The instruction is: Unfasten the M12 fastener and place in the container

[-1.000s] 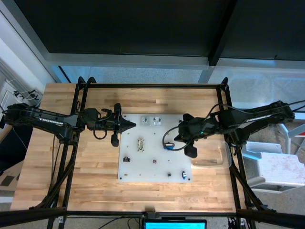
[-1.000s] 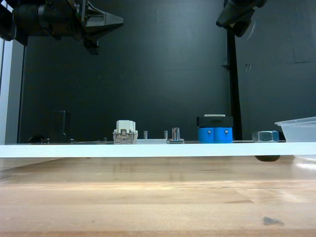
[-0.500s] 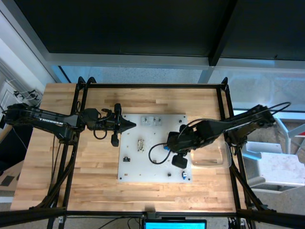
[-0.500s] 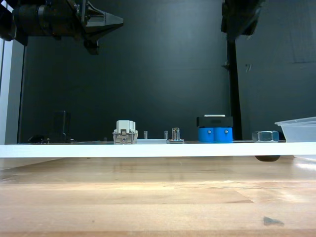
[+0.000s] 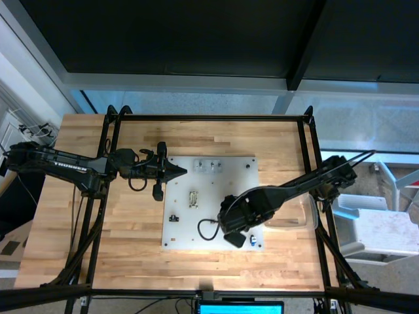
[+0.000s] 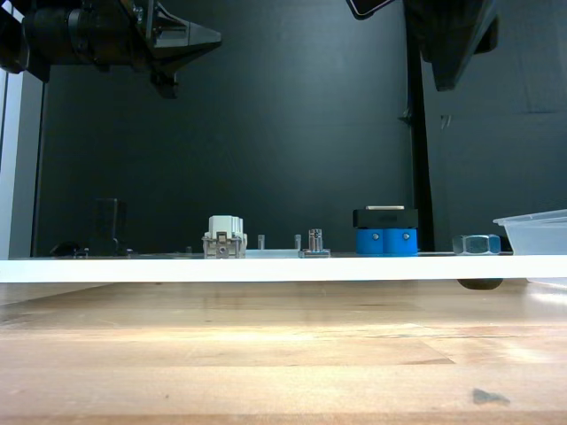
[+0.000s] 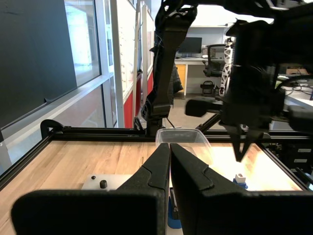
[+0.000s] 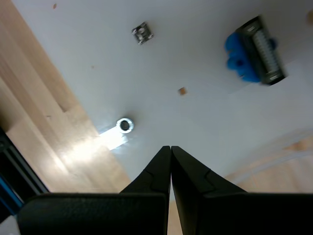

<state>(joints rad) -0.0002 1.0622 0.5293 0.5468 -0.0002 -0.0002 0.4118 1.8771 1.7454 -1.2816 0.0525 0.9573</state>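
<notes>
Silver nut (image 8: 124, 125) upright on board (image 5: 196, 226) | right tool (image 8: 170, 147) closed above | left tool (image 7: 169, 145) closed, board-left

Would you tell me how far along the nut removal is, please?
Done: nothing yet; the M12 nut sits on the board, apparently on its stud, outside the container. In hand: the right gripper hangs above the board near it, jaws shut. The left gripper is parked over the board's left edge. Left: unscrewing, carrying, dropping.

Table (image 5: 131, 261) varnished wood; board (image 5: 182, 230) smooth matt white; M12 nut (image 6: 476, 244) shiny metal; container (image 6: 539, 230) clear plastic.
</notes>
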